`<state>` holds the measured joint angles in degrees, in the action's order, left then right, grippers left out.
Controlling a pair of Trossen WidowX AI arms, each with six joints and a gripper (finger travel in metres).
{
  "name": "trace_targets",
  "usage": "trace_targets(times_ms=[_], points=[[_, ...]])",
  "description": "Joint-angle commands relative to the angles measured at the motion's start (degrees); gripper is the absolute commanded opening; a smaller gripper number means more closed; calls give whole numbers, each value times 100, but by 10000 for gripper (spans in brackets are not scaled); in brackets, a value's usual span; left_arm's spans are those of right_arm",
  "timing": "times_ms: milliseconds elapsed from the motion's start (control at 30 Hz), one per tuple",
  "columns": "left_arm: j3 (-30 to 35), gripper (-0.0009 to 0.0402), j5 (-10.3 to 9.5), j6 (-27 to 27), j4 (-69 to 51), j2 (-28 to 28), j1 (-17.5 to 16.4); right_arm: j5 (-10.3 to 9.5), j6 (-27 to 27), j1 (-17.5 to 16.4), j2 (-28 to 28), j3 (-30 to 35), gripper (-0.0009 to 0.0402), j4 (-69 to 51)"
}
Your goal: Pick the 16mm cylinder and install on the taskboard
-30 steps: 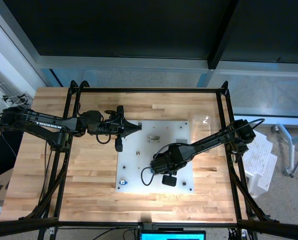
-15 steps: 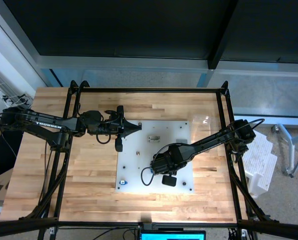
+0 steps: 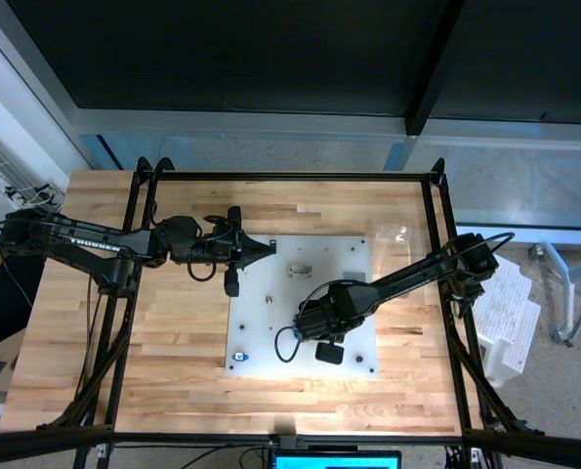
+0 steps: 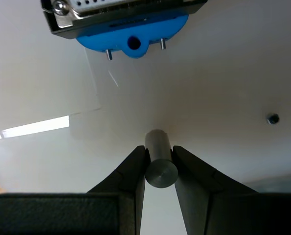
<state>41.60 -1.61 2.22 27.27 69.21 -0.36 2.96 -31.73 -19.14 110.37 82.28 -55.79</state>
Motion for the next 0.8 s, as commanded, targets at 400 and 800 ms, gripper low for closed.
trace_targets(times_ms=[400,800], points=[[2,1,2,0,0,2,-2,46,-153,2,0,-116,17,223],[2,1,2,0,0,2,0,46,-151,0,0,-116,131,225]])
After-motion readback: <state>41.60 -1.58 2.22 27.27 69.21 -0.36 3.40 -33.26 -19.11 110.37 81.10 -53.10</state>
